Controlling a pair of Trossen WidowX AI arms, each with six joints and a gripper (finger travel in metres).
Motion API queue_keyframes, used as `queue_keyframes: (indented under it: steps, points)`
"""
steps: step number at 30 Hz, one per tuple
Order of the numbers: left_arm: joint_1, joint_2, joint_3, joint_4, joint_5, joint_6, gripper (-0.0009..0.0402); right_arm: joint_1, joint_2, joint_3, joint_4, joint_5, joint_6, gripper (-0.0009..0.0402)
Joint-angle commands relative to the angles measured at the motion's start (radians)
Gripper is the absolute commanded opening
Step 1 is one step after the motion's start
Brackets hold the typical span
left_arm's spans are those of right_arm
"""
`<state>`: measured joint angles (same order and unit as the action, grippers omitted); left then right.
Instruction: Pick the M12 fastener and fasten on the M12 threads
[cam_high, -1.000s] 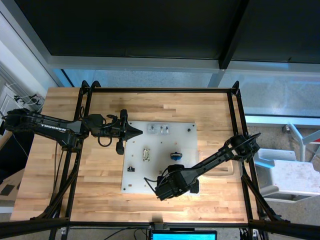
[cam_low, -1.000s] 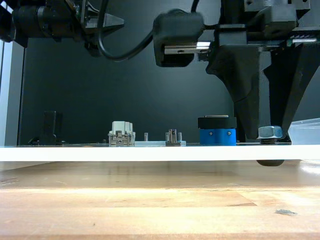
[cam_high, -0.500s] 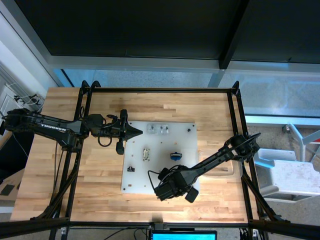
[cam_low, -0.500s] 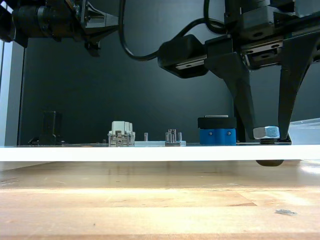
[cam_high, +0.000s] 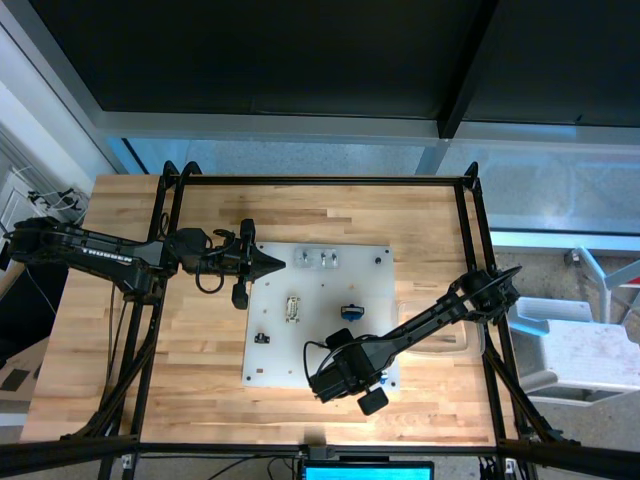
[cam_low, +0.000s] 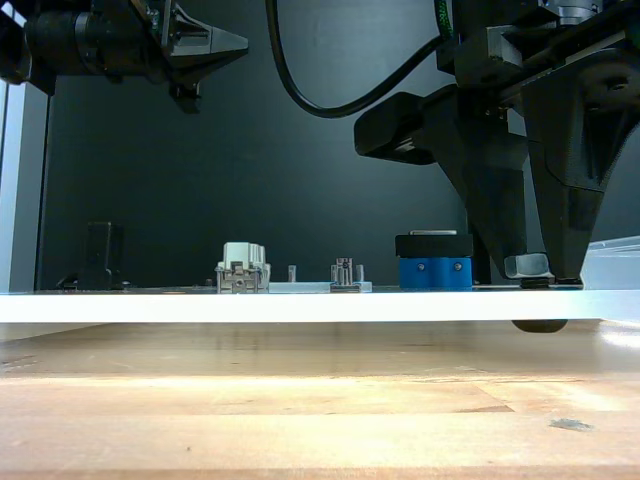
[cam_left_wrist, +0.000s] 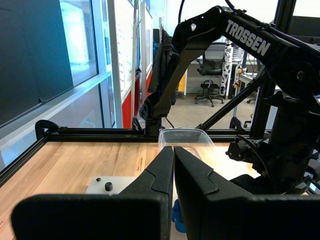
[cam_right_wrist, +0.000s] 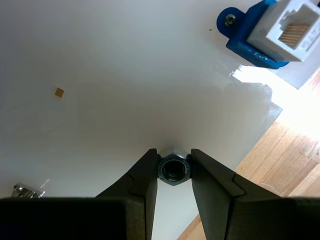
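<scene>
Nut sits in right pincer; left pincer aloft.

The nut is silver, the board white, the connector blue.

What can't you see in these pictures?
Right wrist view: the right gripper's fingers clamp the nut; its dark hole hides any threads.
Low view: a finger covers part of the nut; the stud under it barely shows, so thread depth is unclear.
High view: that gripper, low at the board's near right edge, covers both.
Left wrist view: the left gripper, shut and parked at the board's far left, blocks it.
</scene>
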<state>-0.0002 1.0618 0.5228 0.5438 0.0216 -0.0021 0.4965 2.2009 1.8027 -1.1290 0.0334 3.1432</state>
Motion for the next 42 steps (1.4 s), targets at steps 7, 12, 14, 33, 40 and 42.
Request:
queue_keyframes:
  steps: [7,12,14,33,40,42]
  points:
    - [0.000,0.000,0.000,0.000,0.000,0.000,0.0000,0.001,0.000,0.000,0.008,0.000,-0.009,0.0016]
    - [0.000,0.000,0.000,0.000,0.000,0.000,0.0000,0.001,0.000,0.000,0.022,0.000,-0.009,0.0016]
    - [0.000,0.000,0.000,0.000,0.000,0.000,0.0000,0.001,0.000,0.000,0.023,0.000,-0.009,0.0016]
    - [0.000,0.000,0.000,0.000,0.000,0.000,0.0000,0.002,-0.008,0.000,-0.024,0.030,-0.023,0.0016]
    - [0.000,0.000,0.000,0.000,0.000,0.000,0.0000,0.002,-0.012,0.000,-0.029,0.036,-0.025,0.0037]
    - [0.000,0.000,0.000,0.000,0.000,0.000,0.0000,0.002,-0.014,0.000,-0.028,0.037,-0.025,0.0054]
